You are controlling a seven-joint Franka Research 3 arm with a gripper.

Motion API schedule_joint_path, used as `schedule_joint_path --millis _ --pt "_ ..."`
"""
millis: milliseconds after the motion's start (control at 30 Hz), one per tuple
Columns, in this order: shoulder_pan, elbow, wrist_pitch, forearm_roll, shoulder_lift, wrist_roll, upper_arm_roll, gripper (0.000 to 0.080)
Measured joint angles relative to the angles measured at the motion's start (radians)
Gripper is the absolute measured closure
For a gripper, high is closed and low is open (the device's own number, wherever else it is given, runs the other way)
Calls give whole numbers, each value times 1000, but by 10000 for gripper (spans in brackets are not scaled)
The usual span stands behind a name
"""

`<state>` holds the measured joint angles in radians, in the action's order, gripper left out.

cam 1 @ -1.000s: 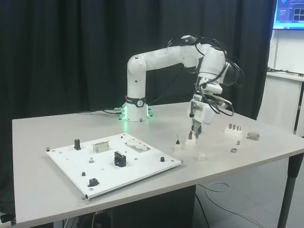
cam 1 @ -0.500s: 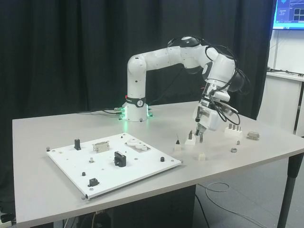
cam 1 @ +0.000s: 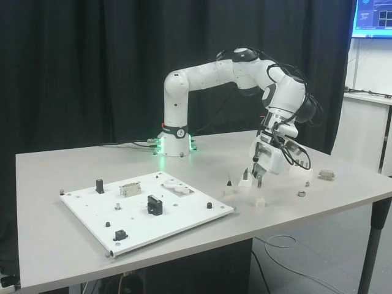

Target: Place Ethernet.

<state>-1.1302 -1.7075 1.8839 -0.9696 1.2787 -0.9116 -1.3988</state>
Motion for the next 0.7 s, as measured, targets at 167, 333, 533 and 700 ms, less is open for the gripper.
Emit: schedule_joint_path --millis 167,333,533,700 --pt "9 9 0 0 0 -7 10 741" --pt "21 20 0 0 1 -12 21 741" --pt "35 32 0 -1 1 -20 31 741" --pt "45 42 0 -2 1 -24 37 741"
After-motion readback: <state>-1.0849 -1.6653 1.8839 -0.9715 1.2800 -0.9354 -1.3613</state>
